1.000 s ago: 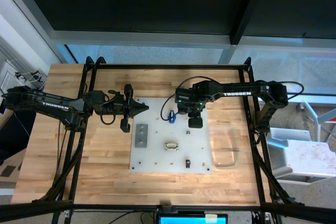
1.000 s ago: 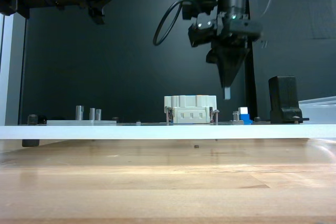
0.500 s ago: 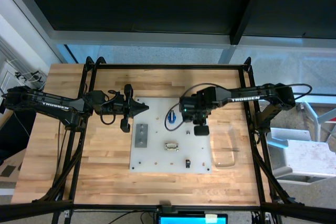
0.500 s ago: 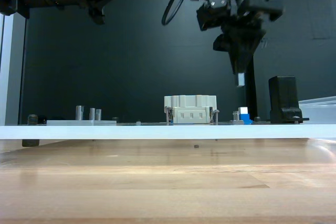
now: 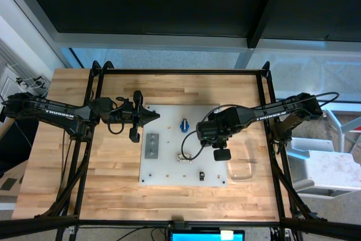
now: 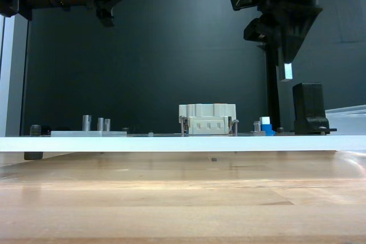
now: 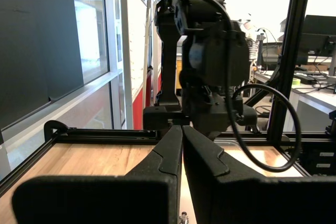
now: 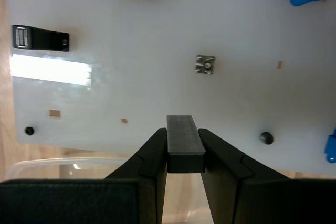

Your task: Pick the 16mm bar and place in it's hole on the taskboard

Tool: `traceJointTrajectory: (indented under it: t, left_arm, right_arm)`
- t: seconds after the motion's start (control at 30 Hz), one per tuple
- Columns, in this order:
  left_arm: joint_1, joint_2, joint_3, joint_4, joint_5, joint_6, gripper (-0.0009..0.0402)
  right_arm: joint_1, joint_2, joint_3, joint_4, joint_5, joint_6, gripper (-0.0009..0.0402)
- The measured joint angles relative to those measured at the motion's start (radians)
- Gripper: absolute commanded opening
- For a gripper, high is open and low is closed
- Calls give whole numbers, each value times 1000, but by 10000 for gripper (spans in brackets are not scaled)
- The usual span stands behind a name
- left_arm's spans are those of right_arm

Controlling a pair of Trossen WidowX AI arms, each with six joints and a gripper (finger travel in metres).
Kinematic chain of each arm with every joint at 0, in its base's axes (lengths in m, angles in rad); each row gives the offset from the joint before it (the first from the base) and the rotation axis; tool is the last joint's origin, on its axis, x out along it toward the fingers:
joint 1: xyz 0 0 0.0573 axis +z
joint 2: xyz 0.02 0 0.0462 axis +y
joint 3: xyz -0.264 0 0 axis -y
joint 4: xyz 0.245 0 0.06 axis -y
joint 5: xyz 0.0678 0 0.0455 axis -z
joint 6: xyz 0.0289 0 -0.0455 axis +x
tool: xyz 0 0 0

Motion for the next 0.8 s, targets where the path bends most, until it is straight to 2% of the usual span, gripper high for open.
traceJointTrajectory:
  t: [0.2, 0.37, 0.8]
  left_arm:
    - [0, 0, 0, 0, 0, 0, 0]
    - [0, 0, 0, 0, 0, 0, 0]
    - [0, 0, 0, 0, 0, 0, 0]
  right_arm:
    - [74, 0, -1, 0, 7, 101, 0]
    - [138, 0, -1, -1, 53, 187, 0]
    - [301, 0, -13, 3, 53, 425, 0]
